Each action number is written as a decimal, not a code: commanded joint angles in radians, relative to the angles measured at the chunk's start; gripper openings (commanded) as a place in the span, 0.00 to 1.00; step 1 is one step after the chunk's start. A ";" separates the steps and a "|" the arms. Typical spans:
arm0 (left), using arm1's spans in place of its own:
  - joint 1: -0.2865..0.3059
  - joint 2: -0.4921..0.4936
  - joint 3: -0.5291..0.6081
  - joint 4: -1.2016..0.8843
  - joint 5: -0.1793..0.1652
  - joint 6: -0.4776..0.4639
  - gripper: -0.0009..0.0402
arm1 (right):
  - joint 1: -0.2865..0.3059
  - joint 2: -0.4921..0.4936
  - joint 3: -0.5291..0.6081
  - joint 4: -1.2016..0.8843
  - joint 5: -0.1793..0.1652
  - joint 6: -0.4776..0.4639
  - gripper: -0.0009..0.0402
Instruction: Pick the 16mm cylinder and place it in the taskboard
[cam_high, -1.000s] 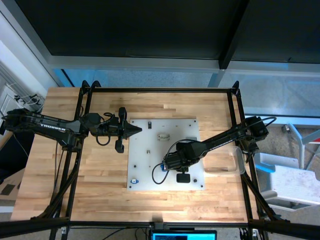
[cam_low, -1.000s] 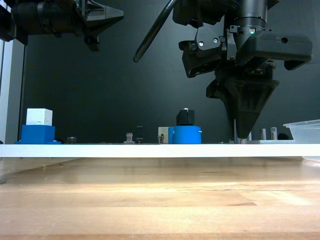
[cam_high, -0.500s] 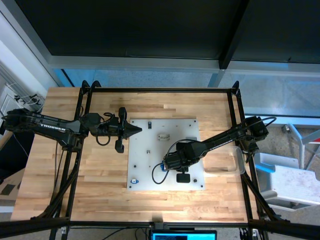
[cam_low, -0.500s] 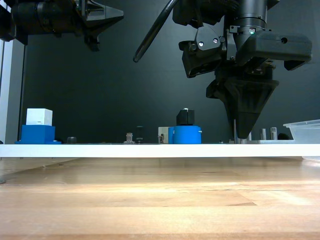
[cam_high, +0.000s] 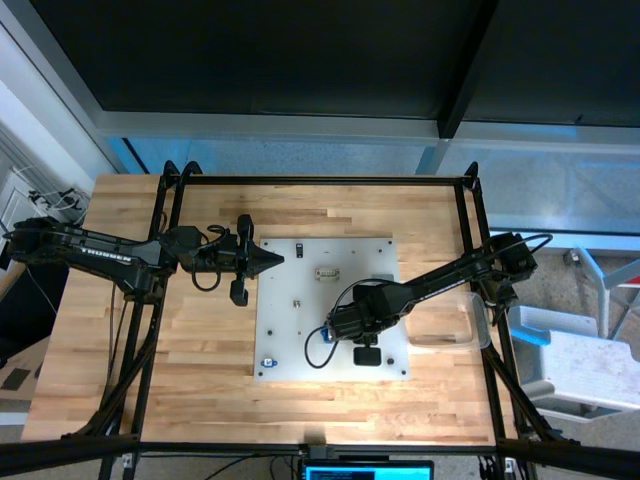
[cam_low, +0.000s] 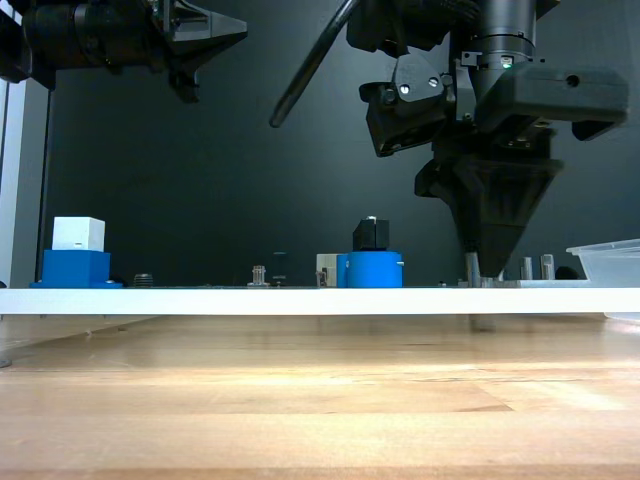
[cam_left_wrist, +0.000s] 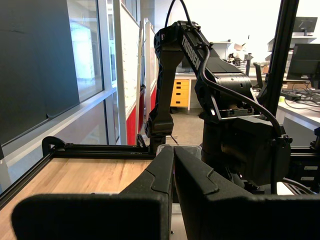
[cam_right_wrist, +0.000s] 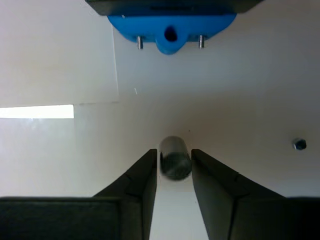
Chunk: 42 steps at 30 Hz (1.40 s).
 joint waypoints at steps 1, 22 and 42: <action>0.000 0.000 0.000 0.000 0.000 0.000 0.02 | 0.000 -0.003 0.001 0.004 0.002 0.000 0.32; 0.000 0.000 0.000 0.000 0.000 0.000 0.02 | 0.004 -0.038 0.002 -0.018 0.002 0.001 0.39; 0.000 0.000 0.000 0.000 0.000 0.000 0.02 | 0.003 -0.158 0.009 -0.067 0.003 0.016 0.39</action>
